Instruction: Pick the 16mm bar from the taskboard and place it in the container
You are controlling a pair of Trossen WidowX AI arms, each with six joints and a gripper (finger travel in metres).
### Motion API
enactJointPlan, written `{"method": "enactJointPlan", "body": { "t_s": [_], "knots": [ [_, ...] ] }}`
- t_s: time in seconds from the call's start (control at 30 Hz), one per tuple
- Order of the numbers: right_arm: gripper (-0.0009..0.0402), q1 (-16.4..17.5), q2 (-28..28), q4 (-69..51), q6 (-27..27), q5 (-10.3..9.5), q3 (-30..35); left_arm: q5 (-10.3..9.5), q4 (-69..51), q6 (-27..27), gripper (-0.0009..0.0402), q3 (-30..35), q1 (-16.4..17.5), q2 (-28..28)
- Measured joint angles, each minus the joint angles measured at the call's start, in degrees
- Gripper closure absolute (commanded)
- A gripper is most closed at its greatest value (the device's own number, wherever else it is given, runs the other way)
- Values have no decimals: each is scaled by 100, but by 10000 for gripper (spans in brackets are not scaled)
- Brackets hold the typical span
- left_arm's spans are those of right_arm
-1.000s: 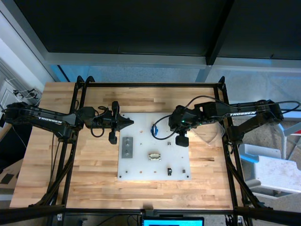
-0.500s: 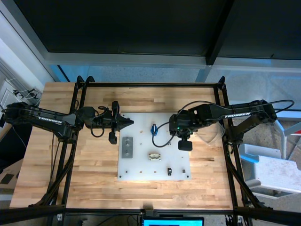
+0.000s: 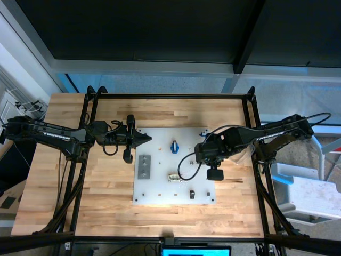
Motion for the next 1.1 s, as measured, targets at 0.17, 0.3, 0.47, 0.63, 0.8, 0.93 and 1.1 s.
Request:
{"method": "enactJointPlan", "body": {
  "t_s": [0.17,0.3,0.47,0.63,0.8,0.93,1.1],
  "knots": [
    [393,234,55,-57,232,0,-2,-2,0,0,393,2,0,0],
    [393,402,131,-103,404,-2,-2,0,-2,0,393,2,0,0],
    [393,581,256,-122,634,0,-2,-2,-2,-2,393,0,0,0],
    [393,802,358,-118,841,-2,-2,0,-2,-2,393,0,0,0],
    [393,1054,446,-107,1134,-2,-2,-2,0,0,393,2,0,0],
    [393,1228,483,-72,1368,0,-7,-2,-2,-2,393,2,0,0],
    [393,1419,520,55,1635,4,-24,-2,-2,-2,393,2,0,0]
  ]
}}
